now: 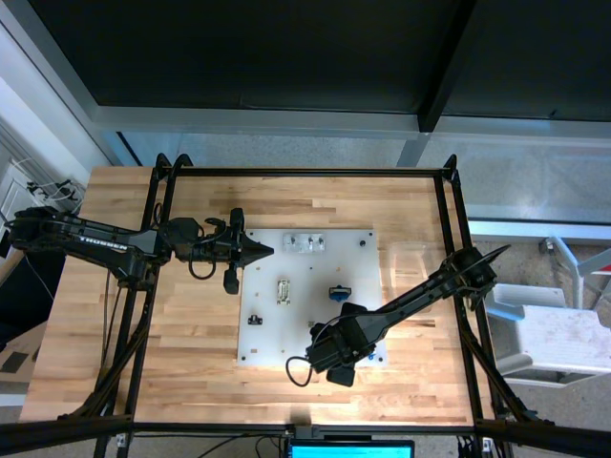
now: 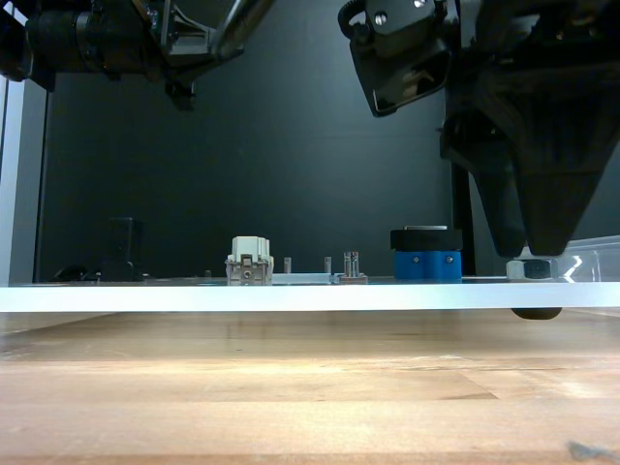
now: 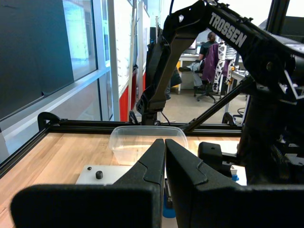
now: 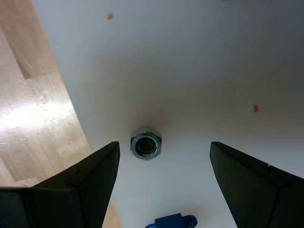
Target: Unfasten the M12 fastener and place in the container
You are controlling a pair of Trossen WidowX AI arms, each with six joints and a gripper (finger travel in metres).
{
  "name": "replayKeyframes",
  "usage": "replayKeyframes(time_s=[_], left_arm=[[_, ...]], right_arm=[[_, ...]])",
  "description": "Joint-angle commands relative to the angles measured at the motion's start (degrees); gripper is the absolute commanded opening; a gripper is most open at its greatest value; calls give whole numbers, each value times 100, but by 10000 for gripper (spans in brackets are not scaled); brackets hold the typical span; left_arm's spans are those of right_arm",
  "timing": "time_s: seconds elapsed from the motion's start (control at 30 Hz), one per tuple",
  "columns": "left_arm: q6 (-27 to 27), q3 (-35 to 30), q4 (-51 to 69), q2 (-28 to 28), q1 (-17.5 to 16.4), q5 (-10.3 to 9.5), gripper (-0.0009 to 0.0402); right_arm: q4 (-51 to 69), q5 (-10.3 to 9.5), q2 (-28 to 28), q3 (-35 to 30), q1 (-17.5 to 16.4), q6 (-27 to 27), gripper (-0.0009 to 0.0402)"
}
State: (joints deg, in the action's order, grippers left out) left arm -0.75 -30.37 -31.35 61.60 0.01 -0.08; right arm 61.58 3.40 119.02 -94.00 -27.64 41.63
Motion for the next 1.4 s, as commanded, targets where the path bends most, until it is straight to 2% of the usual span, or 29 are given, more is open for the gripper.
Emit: replayKeyframes(time_s=[0.03, 0.23, 0.4, 1.07, 1.4], left_arm=[[0, 0, 4, 0, 0, 2, 0], [0, 0, 4, 0, 0, 2, 0], [0, 0, 4, 0, 0, 2, 0], [0, 0, 4, 0, 0, 2, 0], [0, 0, 4, 0, 0, 2, 0]], right_arm=[[-42, 4, 35, 17, 2, -13, 265], [-208, 2, 35, 153, 13, -9, 264], [-236, 2, 35, 162, 15, -13, 241], [-282, 0, 35, 162, 22, -24, 64], [-380, -66, 35, 162, 26, -227, -2]])
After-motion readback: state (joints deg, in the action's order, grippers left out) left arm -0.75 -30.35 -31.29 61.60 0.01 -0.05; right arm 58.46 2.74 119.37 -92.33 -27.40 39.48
